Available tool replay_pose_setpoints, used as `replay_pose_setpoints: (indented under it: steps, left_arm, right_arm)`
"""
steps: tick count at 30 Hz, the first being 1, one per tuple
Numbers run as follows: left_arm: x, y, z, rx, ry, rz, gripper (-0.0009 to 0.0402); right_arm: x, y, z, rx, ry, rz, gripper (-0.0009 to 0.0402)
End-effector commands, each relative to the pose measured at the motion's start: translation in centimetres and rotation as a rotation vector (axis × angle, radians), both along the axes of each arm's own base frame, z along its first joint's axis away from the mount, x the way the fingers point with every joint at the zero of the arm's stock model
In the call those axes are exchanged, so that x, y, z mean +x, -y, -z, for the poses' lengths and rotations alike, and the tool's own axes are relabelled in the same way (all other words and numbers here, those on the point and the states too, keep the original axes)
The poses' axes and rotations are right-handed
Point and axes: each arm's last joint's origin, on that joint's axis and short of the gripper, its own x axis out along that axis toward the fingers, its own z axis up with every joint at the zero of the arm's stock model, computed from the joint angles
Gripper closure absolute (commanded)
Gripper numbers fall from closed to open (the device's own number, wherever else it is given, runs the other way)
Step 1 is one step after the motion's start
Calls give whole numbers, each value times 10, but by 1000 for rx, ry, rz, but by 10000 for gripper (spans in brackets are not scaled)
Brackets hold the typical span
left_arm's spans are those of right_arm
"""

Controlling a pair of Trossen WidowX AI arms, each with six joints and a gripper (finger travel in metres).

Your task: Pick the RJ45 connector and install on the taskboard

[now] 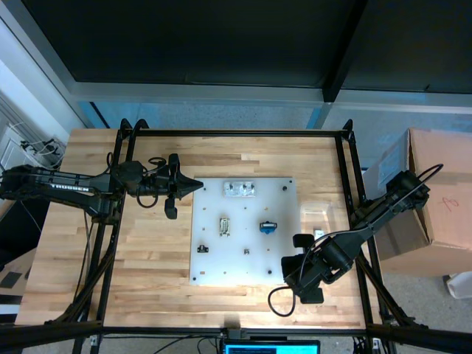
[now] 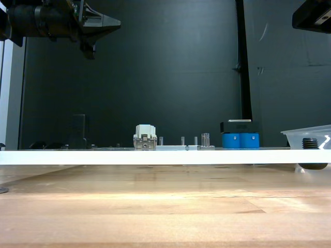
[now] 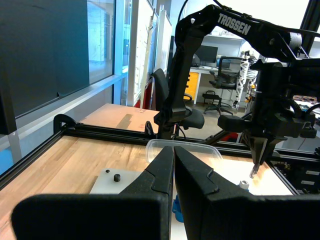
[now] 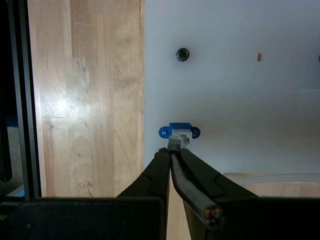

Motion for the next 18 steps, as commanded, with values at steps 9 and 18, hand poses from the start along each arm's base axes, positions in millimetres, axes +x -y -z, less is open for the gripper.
replay_pose_setpoints:
  steps: [9,18]
  left_arm:
    - [0,0,0,0,0,0,393]
    - [0,0,0,0,0,0,393]
  right_arm:
    - [0,1,0,-23,15,-16,393]
    - [-1,0,1,-33,13,-50,393]
